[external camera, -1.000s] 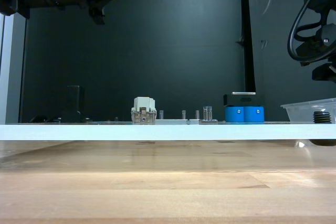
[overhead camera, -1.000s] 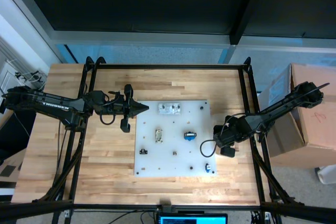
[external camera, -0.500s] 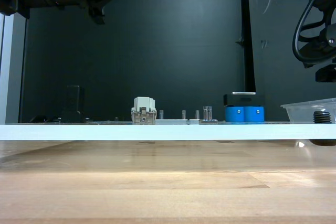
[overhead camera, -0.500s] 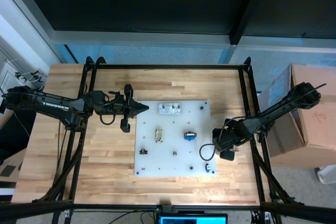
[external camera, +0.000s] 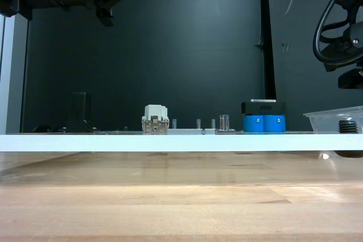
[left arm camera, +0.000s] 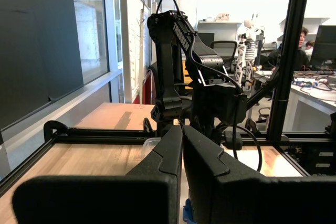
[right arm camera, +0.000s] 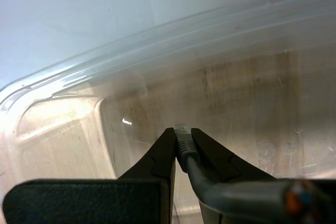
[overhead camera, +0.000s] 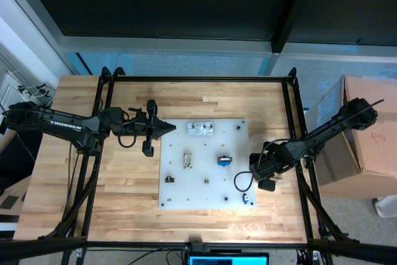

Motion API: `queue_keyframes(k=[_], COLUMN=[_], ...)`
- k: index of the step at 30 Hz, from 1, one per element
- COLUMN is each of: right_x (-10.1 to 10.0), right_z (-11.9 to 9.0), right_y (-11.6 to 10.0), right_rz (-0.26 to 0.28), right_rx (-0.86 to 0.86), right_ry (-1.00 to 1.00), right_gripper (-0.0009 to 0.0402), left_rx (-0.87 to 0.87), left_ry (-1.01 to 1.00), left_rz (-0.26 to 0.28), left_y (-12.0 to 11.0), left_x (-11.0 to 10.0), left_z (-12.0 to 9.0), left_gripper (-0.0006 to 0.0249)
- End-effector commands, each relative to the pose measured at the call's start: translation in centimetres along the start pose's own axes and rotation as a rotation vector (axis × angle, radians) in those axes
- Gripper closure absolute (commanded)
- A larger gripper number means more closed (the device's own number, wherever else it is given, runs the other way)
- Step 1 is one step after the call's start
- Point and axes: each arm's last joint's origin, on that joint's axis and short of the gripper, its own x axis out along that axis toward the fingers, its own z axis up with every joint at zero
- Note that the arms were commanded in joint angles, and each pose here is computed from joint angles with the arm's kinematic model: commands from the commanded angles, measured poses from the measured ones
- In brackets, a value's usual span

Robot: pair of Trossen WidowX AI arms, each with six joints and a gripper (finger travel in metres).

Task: Remove the RJ45 connector from the taskboard and place in the container

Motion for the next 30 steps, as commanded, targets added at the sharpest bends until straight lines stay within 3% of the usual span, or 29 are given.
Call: queue_keyframes(k=[1, 26, 30], right_x=[0.01, 0.05, 0.04], right_z=[-0.01, -0.07, -0.05], right_y=[0.0, -0.04, -0.04], right_rz=[-0.001, -0.004, -0.007], right_rx=[0.0, -0.002, -0.003], right_ry=[0.0, 0.003, -0.001], right_gripper=[0.0393, 0.0393, 0.0368], left_rx=[0.0, 0.0, 0.0], left_ry=[0.0, 0.0, 0.0], left_rz=[0.0, 0.0, 0.0], left_y=[0.01, 0.01, 0.0], left_x=[0.01, 0.01, 0.01], left_z=[0.0, 0.0, 0.01], left_gripper=[0.0243, 0.0243, 0.0243])
